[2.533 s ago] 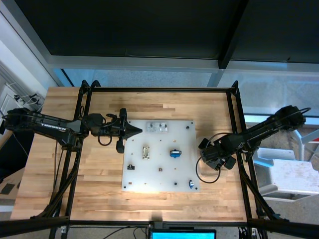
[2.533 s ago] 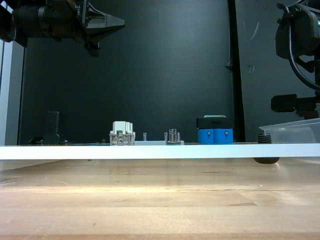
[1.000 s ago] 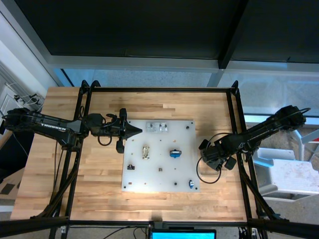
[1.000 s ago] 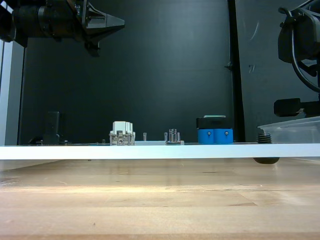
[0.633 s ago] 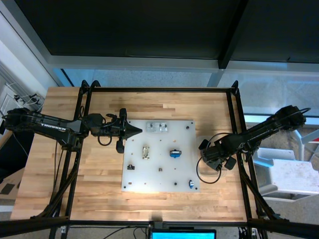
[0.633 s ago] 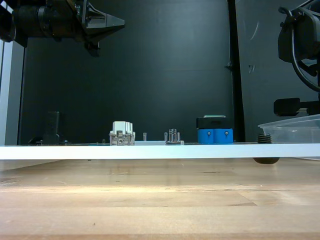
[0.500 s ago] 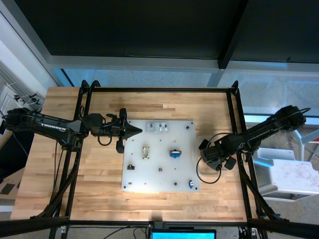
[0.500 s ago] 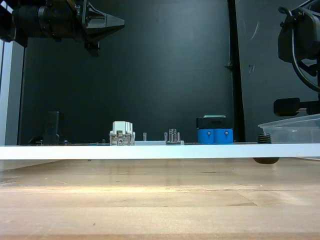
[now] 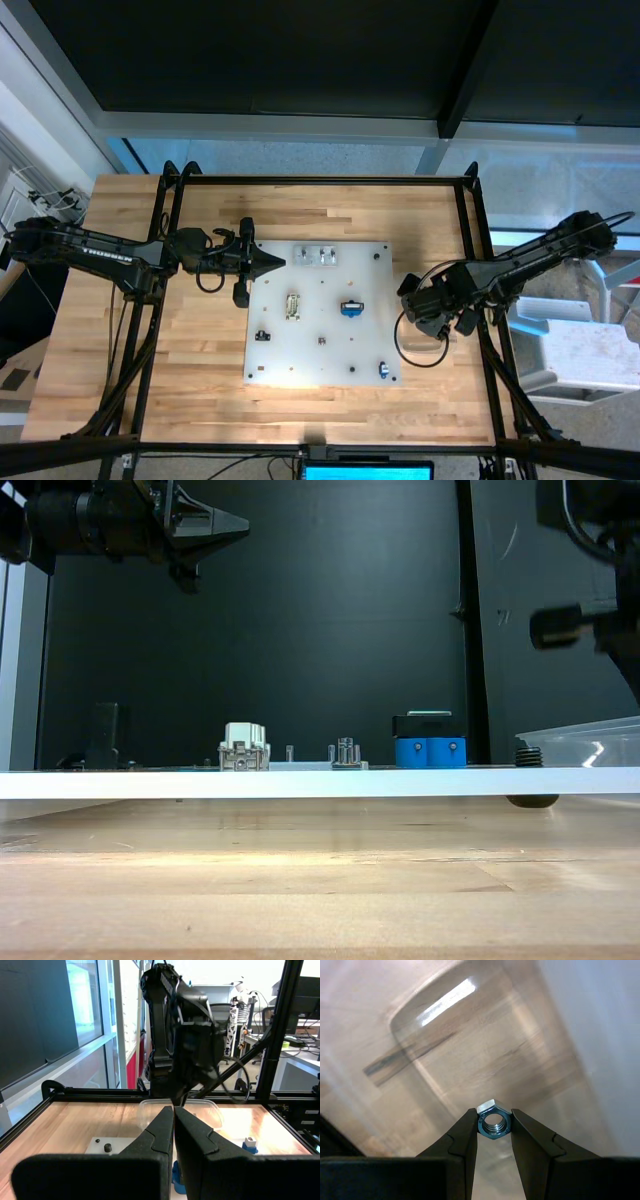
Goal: Pick the M12 fastener and fasten on the M12 threads
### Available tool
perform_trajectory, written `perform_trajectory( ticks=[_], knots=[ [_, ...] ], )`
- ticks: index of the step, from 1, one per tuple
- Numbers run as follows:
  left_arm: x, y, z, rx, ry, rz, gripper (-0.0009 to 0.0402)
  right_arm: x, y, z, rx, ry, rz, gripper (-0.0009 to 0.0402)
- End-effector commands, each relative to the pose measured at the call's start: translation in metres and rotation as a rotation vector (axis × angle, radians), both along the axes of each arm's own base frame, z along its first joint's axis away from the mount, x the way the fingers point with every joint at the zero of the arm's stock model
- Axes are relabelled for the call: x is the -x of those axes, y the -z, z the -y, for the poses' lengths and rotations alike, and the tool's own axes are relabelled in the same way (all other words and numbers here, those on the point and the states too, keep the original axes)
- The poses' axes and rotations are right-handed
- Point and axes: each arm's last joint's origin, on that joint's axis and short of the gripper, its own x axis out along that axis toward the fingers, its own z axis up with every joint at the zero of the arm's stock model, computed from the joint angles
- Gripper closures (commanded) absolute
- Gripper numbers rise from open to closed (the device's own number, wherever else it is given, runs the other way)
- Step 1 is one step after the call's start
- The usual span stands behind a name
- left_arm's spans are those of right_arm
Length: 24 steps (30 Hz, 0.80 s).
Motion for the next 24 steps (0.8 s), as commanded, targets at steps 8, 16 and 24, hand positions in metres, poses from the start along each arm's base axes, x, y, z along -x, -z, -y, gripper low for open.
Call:
perform_trajectory(
  ticks=[8,16,24],
  knots=[
    [0.000,0.000,0.000,0.000,0.000,0.000,0.0393,-0.023,-0.034,-0.018,0.018,-0.225,-0.032,0.0381],
    [0.000,0.000,0.000,0.000,0.001,0.000,0.0393,-0.057,-0.042,-0.040,0.022,-0.336,-0.028,0.0381],
    [0.000,0.000,0.000,0.000,0.000,0.000,0.0393,-0.094,-0.044,-0.063,0.020,-0.356,-0.018,0.0381]
  ],
)
